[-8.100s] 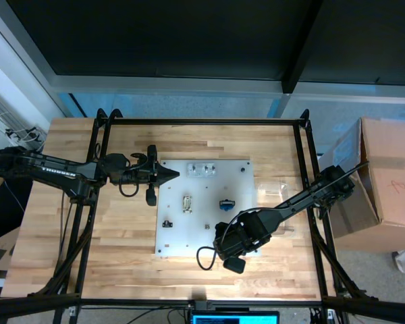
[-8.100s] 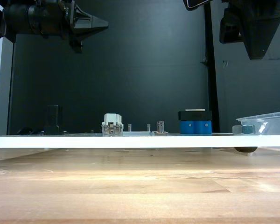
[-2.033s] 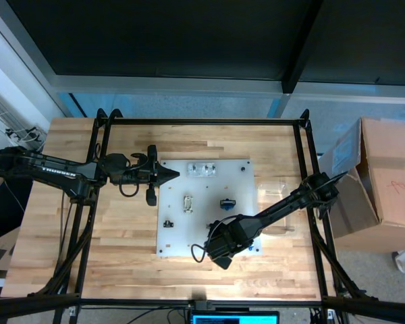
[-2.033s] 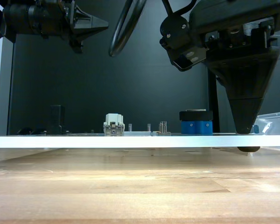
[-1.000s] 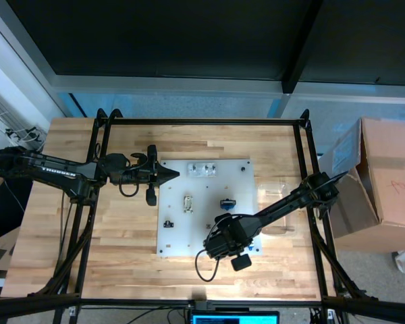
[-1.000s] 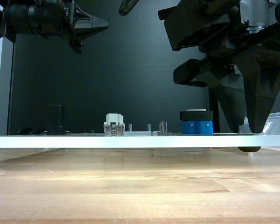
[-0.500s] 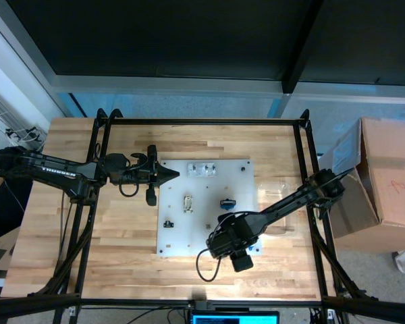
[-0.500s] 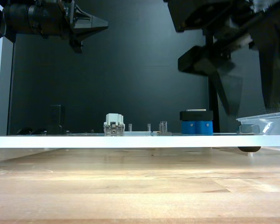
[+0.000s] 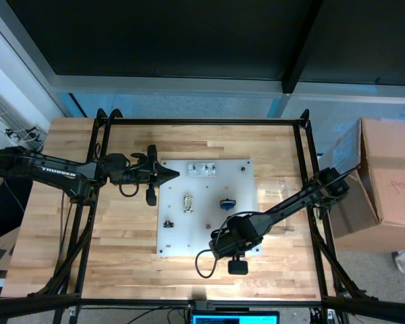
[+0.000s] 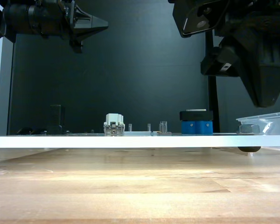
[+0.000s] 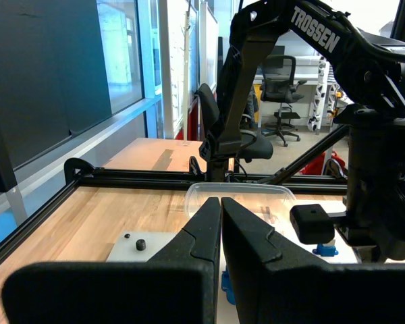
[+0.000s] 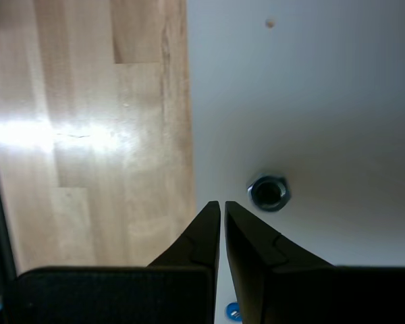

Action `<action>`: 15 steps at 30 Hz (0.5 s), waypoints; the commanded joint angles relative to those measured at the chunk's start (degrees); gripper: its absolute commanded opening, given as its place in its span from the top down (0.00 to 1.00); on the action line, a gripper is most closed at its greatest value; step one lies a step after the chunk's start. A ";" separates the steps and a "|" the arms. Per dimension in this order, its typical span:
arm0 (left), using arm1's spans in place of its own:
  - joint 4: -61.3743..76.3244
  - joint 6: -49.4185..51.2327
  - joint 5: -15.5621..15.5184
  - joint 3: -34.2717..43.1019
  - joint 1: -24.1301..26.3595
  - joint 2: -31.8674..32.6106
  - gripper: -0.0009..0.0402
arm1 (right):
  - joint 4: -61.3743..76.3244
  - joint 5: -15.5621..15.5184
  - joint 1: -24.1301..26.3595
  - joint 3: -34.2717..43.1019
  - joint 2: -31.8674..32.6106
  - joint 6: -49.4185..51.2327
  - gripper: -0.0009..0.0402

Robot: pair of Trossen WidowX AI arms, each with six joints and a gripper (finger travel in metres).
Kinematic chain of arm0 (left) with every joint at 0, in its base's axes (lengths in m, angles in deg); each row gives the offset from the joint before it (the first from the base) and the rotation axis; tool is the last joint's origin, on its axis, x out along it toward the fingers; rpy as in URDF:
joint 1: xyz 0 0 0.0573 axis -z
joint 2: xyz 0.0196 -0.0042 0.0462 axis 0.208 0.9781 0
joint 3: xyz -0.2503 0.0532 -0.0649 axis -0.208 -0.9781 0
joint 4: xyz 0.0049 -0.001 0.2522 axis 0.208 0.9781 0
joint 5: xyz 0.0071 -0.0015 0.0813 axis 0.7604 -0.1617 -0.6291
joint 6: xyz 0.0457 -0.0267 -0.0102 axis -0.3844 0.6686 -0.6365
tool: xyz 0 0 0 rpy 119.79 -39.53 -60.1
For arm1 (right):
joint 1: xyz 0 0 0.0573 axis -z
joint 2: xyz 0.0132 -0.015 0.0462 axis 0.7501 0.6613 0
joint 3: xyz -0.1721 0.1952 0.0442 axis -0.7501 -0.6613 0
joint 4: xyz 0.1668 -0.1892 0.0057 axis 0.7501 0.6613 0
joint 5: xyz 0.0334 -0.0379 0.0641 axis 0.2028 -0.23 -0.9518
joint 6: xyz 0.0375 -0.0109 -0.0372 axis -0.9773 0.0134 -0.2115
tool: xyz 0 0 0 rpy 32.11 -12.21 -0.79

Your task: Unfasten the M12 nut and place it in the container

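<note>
The small silver M12 nut (image 12: pixel 268 192) sits on its stud on the white board (image 9: pixel 202 202); its dark centre shows in the right wrist view. In the low view the nut (image 10: pixel 247 129) stands at board level in front of the clear container (image 10: pixel 270 122). My right gripper (image 10: pixel 265 103) hangs above the nut, shut and empty; its tips (image 12: pixel 222 203) lie just beside the nut and do not touch it. In the high view the right gripper (image 9: pixel 237 241) hides the nut. My left gripper (image 9: pixel 175 174) hovers shut at the board's far left edge, holding nothing.
The clear container (image 9: pixel 273 196) lies just right of the board and looks empty in the high view. A blue block (image 10: pixel 195 122), a grey connector (image 10: pixel 113 125) and a silver post (image 10: pixel 164 127) stand on the board. A cardboard box (image 9: pixel 385 182) stands off the table's right side.
One second ago my right gripper stood low with open fingers astride the nut. It has since risen and shut with nothing in it. The nut stays on its stud; the left arm has not moved.
</note>
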 commanded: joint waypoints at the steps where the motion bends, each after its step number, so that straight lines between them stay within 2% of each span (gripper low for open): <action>1: 0.00 0.00 0.02 0.02 0.00 0.00 0.98 | -0.96 -0.11 -0.11 -1.09 0.07 -1.16 0.98; 6: -0.02 0.00 0.02 0.02 0.00 0.00 0.98 | -4.37 -0.31 -0.11 -4.66 0.07 -2.78 0.98; 12: 0.00 0.00 0.02 0.00 0.00 0.00 0.98 | -4.79 0.26 -0.07 -5.40 0.04 -2.82 0.98; 15: 0.00 0.00 0.02 0.00 0.00 0.00 0.98 | -4.81 1.75 -0.09 -5.42 -0.04 -2.75 0.98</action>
